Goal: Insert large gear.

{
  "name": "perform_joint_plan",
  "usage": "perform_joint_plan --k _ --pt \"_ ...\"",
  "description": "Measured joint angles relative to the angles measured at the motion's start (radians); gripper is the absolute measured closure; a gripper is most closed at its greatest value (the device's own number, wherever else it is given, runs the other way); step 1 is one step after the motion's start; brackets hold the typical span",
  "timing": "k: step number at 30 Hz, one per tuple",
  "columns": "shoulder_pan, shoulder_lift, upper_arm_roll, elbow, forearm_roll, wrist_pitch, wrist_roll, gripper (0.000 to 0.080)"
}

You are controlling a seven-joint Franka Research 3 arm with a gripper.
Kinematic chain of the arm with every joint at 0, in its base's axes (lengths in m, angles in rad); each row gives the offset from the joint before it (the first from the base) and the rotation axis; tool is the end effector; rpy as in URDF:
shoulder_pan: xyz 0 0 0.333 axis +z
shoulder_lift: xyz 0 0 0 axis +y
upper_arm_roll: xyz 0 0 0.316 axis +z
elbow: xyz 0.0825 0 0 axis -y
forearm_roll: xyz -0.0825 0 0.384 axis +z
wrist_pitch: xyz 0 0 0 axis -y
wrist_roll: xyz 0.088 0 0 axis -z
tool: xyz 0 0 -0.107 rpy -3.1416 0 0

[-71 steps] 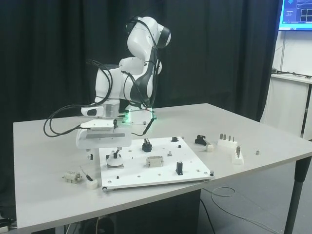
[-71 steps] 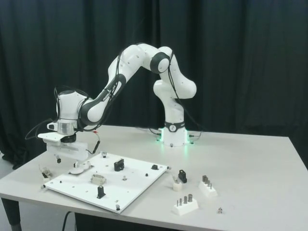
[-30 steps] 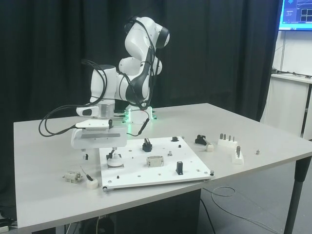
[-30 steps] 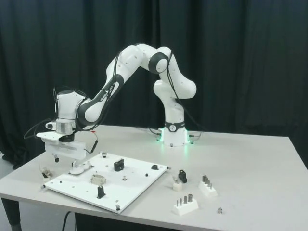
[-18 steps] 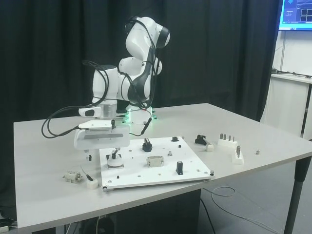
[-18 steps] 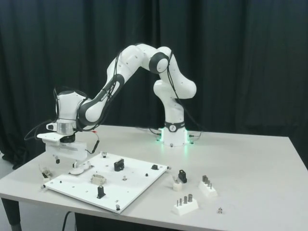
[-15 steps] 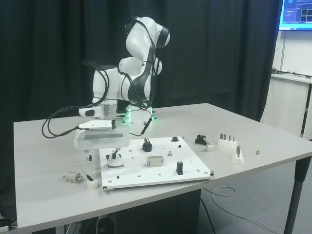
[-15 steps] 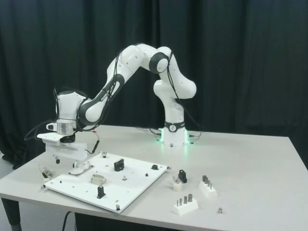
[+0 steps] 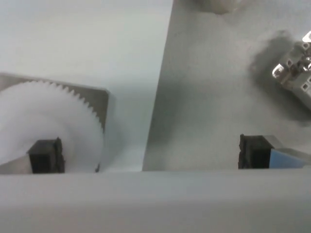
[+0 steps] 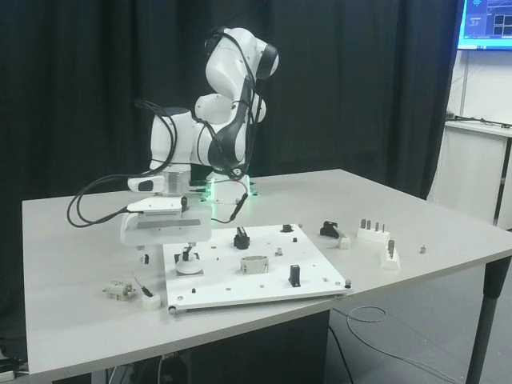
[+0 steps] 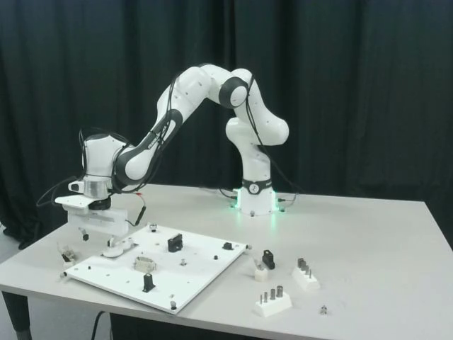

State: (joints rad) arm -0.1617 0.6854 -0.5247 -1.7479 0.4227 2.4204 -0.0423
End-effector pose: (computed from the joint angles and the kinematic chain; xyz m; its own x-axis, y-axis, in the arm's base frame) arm 0.5436 -0.3970 0.2310 0.6671 -0.7373 0.1066 -0.7428 -0.6692 0.0207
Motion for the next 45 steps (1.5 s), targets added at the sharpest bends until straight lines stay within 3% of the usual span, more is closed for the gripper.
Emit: perform_joint_plan --k 10,45 --pt "0.000 -0.003 -0.012 -0.004 -0.001 -0.031 -0.004 0.0003" --pt "0.015 -0.005 0.006 -0.003 0.020 -0.021 -0.011 0.0003"
